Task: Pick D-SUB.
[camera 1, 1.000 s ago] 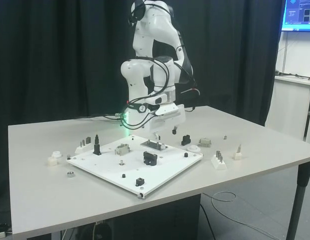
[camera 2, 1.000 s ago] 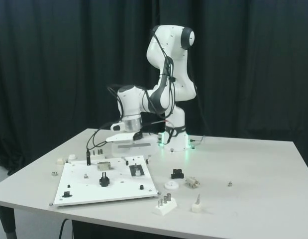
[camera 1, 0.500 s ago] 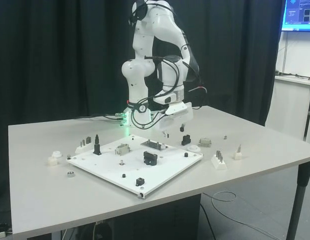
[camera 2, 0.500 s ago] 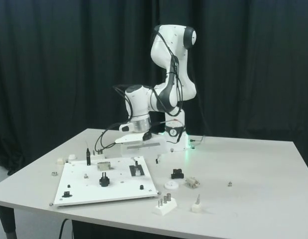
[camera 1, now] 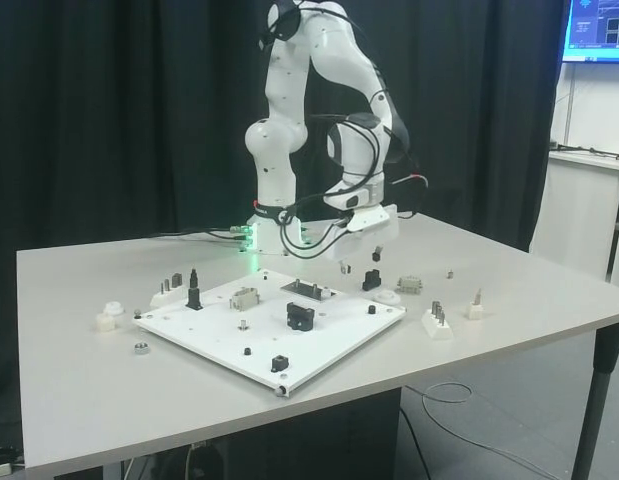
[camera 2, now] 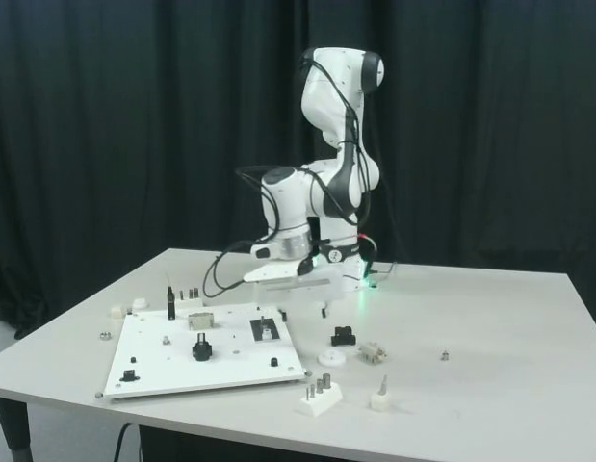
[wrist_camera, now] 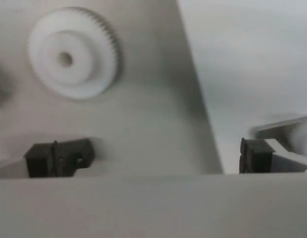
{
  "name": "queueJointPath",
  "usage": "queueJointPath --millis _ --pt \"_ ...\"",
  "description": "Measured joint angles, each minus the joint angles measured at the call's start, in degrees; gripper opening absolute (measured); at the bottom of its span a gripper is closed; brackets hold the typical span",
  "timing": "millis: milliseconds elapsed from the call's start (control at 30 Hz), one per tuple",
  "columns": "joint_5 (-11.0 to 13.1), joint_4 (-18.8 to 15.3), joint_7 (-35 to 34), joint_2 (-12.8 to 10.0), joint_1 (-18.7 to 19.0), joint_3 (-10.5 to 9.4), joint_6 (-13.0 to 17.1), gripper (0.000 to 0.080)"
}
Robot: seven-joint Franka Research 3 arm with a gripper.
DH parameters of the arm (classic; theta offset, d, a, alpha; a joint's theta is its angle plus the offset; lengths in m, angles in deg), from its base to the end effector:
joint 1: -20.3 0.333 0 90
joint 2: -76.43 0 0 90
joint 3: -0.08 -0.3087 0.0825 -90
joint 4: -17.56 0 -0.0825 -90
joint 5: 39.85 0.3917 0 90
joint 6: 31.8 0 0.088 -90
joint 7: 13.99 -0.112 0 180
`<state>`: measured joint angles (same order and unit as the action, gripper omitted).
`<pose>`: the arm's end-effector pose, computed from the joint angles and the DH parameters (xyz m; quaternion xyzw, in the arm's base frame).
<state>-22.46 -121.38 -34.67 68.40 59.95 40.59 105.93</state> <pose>0.4802 -0.0107 0.2354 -0.9505 0.3014 0.0655 0.0386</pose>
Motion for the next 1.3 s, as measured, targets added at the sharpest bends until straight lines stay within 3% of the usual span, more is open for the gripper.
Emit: queueJointPath --millis 367,867,1300 --pt "-0.3 -1.7 -5.1 0.0 2.4 -2.60 -0.3 0.0800" --pt "-3.0 -3.5 -10.4 0.0 2.9 -7.30 -0.8 0.0800" --pt "-7.3 -4.8 -14.2 -0.3 2.8 -9.60 -0.7 0.0800"
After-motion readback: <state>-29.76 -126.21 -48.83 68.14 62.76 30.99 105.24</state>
